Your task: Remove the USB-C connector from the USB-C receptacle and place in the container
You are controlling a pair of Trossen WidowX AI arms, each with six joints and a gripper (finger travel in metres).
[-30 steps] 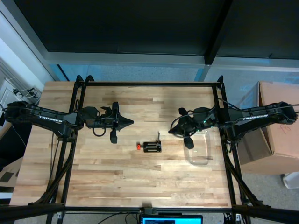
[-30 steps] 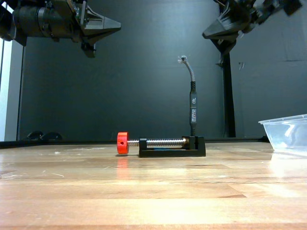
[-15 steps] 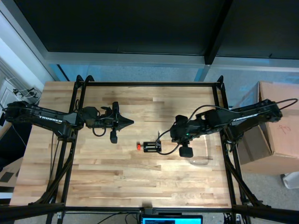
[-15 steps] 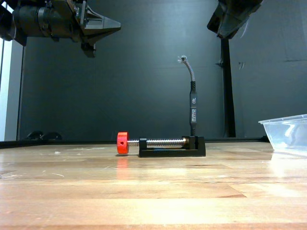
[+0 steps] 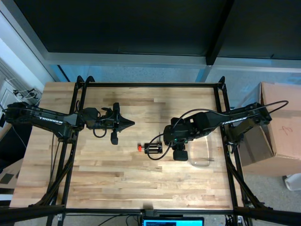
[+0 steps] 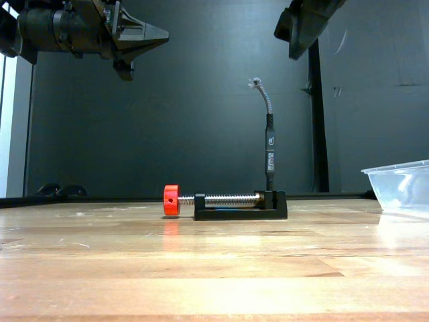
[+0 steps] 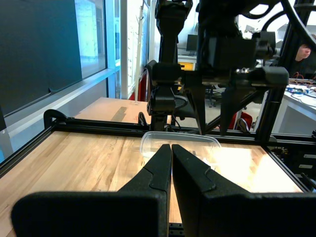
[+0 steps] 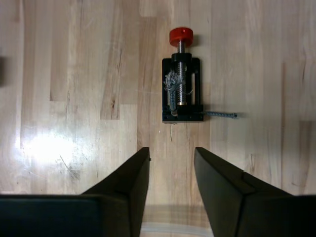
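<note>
The USB-C connector [image 6: 270,151] stands upright in its receptacle in a small black clamp [image 6: 240,204] with a red knob [image 6: 171,200], its braided cable stub curling up. From above, the frayed stub [image 8: 173,83] shows over the clamp [image 5: 153,148]. My right gripper [image 8: 171,153] hangs open, high above the wood just beside the clamp, clear of the connector; it also shows in the low view [image 6: 287,30] and the high view [image 5: 168,136]. My left gripper [image 7: 171,147] is shut on nothing, held high over the table's left half [image 5: 130,124].
A clear plastic container [image 5: 202,149] sits on the table right of the clamp, seen at the low view's edge [image 6: 402,188] and ahead of the left gripper [image 7: 180,143]. A black frame [image 5: 150,85] borders the wooden table. A cardboard box [image 5: 280,127] stands off to the right.
My right arm has swung left from over the container to above the clamp, its gripper now pointing down. The left arm and the connector have not moved.
</note>
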